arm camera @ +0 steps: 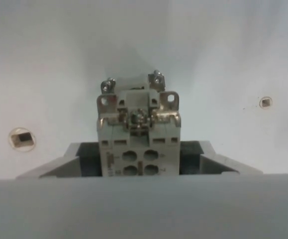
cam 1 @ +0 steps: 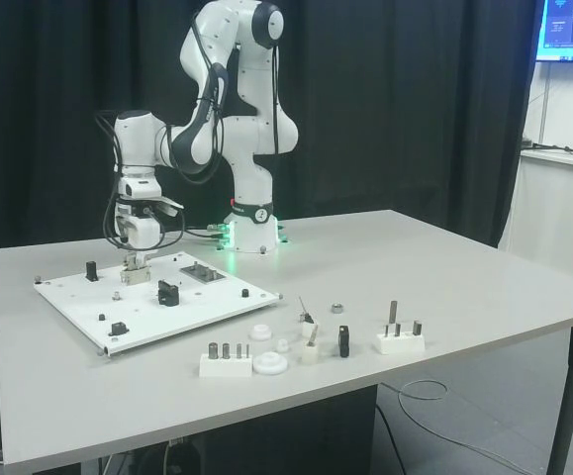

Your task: Insert waterproof.

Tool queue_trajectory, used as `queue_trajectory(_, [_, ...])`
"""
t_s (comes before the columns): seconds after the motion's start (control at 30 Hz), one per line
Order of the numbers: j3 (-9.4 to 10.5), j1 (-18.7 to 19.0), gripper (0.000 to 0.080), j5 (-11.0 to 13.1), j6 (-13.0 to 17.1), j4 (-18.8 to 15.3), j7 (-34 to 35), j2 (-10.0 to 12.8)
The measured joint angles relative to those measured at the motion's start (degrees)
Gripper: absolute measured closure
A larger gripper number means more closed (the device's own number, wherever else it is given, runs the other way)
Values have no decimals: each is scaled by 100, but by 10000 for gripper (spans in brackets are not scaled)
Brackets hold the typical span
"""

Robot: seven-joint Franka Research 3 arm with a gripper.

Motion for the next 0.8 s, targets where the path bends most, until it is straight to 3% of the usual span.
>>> queue_trajectory(0.43, [19,0,488,-8,5,1,0,8])
queue_trajectory(0.8, [-20,0,488,-150,5,1,0,10])
